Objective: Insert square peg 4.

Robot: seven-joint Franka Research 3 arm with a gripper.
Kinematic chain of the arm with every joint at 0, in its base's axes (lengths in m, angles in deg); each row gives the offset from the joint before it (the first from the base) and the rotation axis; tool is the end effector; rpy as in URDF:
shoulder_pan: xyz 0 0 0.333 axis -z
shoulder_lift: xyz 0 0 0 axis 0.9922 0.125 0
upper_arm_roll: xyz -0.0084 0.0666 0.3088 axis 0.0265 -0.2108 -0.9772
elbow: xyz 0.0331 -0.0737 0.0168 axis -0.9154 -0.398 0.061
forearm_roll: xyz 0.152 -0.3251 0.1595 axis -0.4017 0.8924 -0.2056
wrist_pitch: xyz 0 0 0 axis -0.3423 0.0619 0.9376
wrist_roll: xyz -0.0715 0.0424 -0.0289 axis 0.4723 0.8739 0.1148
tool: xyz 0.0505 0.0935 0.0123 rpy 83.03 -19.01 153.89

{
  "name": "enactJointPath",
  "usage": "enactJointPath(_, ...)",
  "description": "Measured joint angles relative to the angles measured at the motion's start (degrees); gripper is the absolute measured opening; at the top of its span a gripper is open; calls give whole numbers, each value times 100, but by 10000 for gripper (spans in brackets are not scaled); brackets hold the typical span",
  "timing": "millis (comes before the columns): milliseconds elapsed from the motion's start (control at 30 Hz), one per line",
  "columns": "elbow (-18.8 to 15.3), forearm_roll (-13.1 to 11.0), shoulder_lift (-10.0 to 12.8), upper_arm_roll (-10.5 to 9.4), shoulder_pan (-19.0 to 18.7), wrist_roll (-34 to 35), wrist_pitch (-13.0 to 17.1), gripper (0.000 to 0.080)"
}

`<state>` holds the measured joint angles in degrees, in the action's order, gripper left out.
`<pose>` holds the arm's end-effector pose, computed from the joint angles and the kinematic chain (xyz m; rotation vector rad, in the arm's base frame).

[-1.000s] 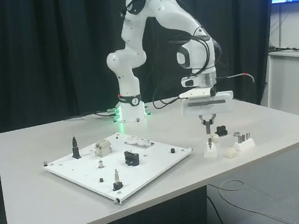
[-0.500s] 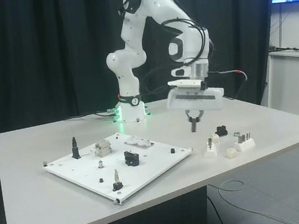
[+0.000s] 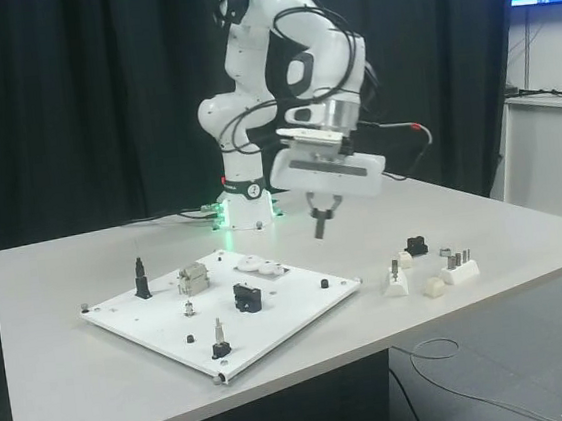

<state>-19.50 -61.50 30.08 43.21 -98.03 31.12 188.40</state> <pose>0.6190 -0.1099 0.3643 2.3699 -1.7859 0.3451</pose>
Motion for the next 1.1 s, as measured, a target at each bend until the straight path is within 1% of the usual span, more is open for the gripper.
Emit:
enactJointPath(200,62,88,-51,0,357,-2,-26,153)
enactJointPath(567,79,115,-98,12,1008,-29,-23,153)
enactJointPath(833,77,116,-97,52,1487,-400,14,153)
enactJointPath(967,61,93,-91,80,1741,-552,66,153)
enactJointPath(1100,6,-20,-80,85,1990,-645,197,153)
